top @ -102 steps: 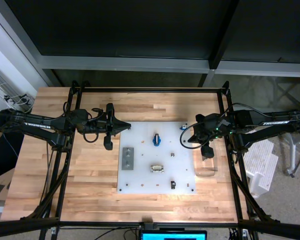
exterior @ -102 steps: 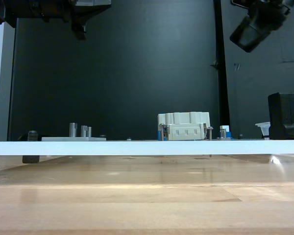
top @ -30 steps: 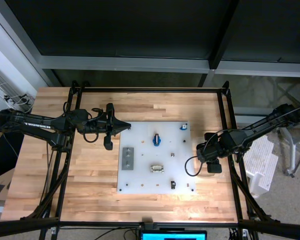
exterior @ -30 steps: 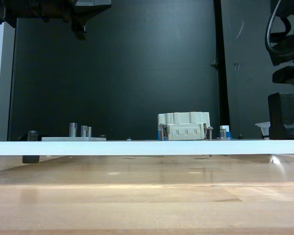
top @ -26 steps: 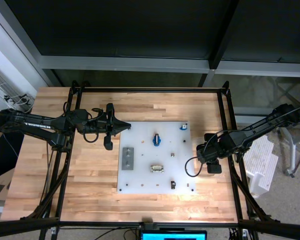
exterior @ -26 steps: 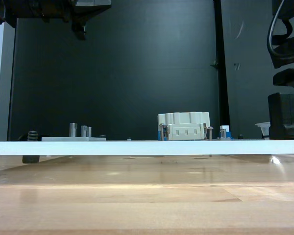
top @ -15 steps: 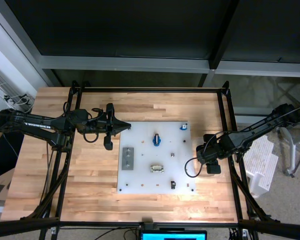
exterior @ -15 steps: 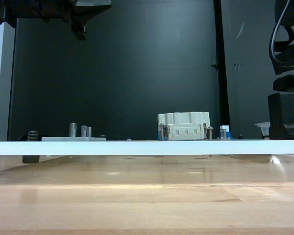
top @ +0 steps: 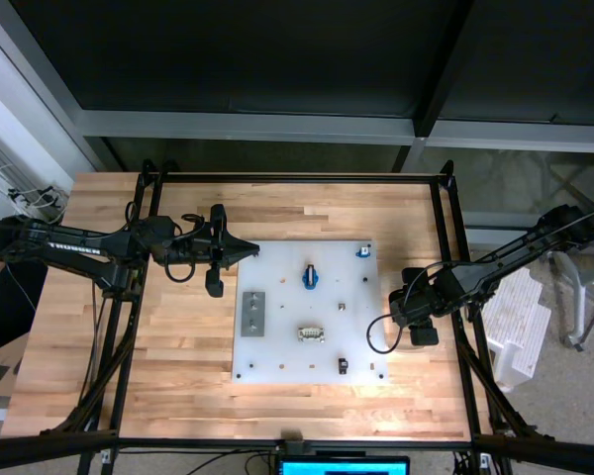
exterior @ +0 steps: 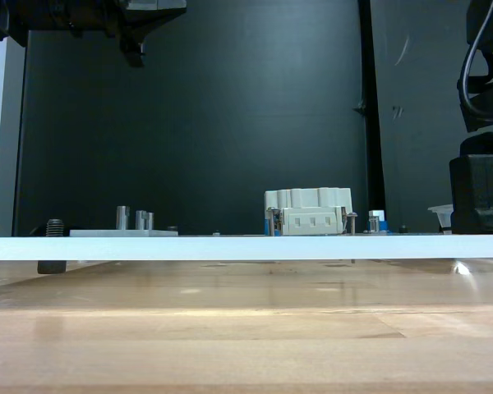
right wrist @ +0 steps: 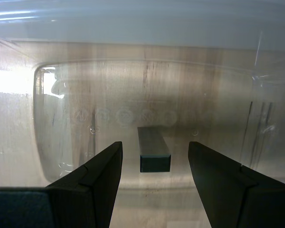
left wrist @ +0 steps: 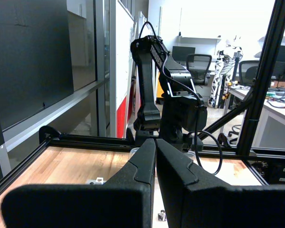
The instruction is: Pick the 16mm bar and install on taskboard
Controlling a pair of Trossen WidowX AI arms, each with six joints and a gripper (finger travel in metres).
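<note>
The 16mm bar (right wrist: pixel 154 154) is a short dark grey block lying free on the floor of a clear plastic tray (right wrist: pixel 76 95). My right gripper (right wrist: pixel 155 146) is open and hangs low over the tray, with one finger on either side of the bar and not touching it. In the high view the right gripper (top: pixel 422 332) is just off the right edge of the white taskboard (top: pixel 277 351), over the tray (top: pixel 408 343). My left gripper (top: pixel 244 250) is shut and empty, held high over the board's back left corner; its fingertips (left wrist: pixel 152 142) meet.
On the board stand a grey plate with pegs (top: pixel 252 315), a blue part (top: pixel 310 277), a beige connector (top: pixel 311 334) and a small black block (top: pixel 344 365). In the low view that black block (exterior: pixel 476 197) hides the right gripper. A black frame rail (top: pixel 453 297) runs beside the tray.
The right arm has swung from above the board's right edge down to the tray, and sank a little further in the last second. The left arm has not moved.
</note>
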